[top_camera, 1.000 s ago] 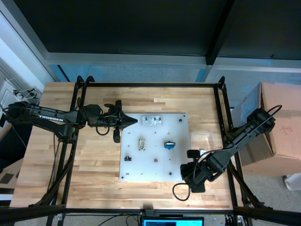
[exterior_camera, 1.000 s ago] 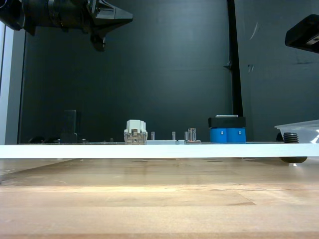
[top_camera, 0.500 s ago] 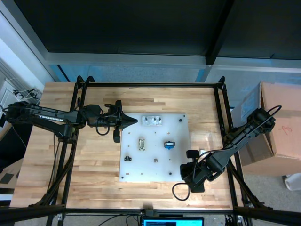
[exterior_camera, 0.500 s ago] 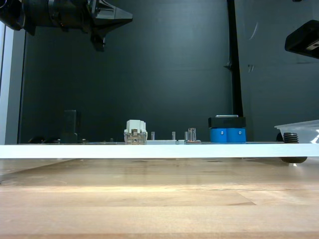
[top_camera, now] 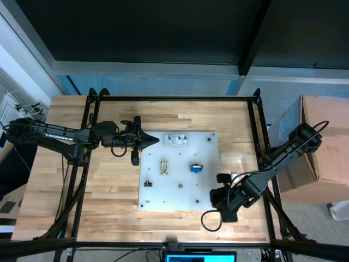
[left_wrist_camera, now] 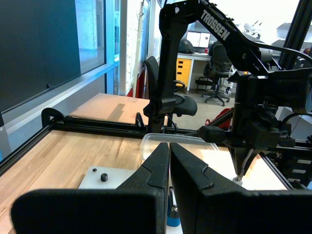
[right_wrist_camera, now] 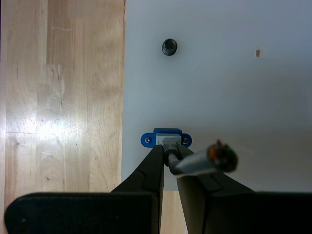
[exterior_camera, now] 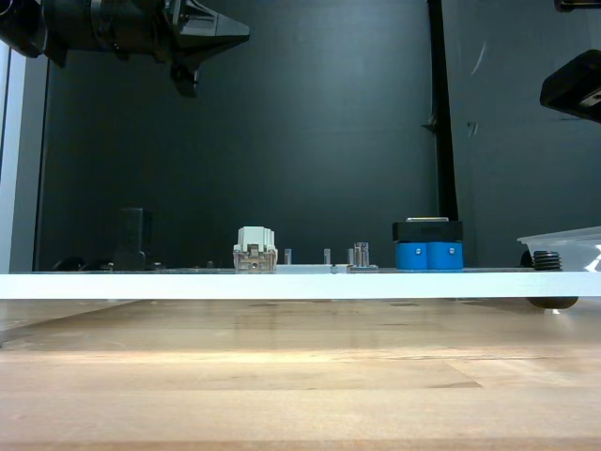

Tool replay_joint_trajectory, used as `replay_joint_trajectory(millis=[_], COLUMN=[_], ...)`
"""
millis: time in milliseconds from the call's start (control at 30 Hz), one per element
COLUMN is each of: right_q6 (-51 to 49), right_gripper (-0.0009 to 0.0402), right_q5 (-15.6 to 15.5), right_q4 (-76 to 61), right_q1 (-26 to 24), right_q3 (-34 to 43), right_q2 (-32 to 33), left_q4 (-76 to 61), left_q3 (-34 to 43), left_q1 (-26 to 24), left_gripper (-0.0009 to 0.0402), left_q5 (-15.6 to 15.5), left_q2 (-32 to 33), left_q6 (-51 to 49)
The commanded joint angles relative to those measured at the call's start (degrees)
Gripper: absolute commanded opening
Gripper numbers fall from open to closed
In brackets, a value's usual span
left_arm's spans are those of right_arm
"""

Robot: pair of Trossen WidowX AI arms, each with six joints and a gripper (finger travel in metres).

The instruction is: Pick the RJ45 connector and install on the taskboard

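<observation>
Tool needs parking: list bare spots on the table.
Free: wood strip between taskboard and table's near edge; strip beyond its far edge. Crowded: left hand above the board's far-left corner, right hand, shut on RJ45 connector, above its near-right corner.

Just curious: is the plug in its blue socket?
Out: right gripper holds the RJ45 connector above the board, clear of the blue socket; left gripper hovers shut by the board's far-left corner.

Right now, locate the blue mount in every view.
High view: blue mount right of centre on the white board; left gripper at its far-left corner, right gripper over its near-right corner.
Low view: blue mount right of centre on the board.
Left wrist view: blue mount beyond the shut fingers.
Right wrist view: blue mount beyond fingers gripping the RJ45 connector.
Shared landmark: the white board.
</observation>
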Motion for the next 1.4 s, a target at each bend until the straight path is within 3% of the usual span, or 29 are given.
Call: replay_joint_trajectory(millis=[33,200,633,1000,1400], right_q6=[0.0,0.04,0.24,0.63,-0.35], right_gripper=[0.0,0.0009,0.0093,0.0145,0.0144], right_q5=[-0.7,-0.7,-0.48,-0.57,-0.55], right_q4=[-0.09,0.0,-0.87,-4.2,-5.73], right_q1=[0.0,-0.02,-0.04,-0.02,-0.37], right_q3=[-0.13,-0.13,0.92,0.9,0.07], right_q2=[0.09,0.07,-0.68,-6.08,-9.57], left_q4=[0.02,0.02,0.09,0.0,0.02], left_q3=[0.02,0.02,0.07,0.07,0.07], left_q1=[0.0,0.0,0.0,0.0,0.0], left_gripper=[0.0001,0.0001,0.0001,0.0001,0.0001], left_q5=[0.02,0.02,0.02,0.02,0.02], left_q2=[0.02,0.02,0.02,0.02,0.02], left_q6=[0.02,0.02,0.02,0.02,0.02])
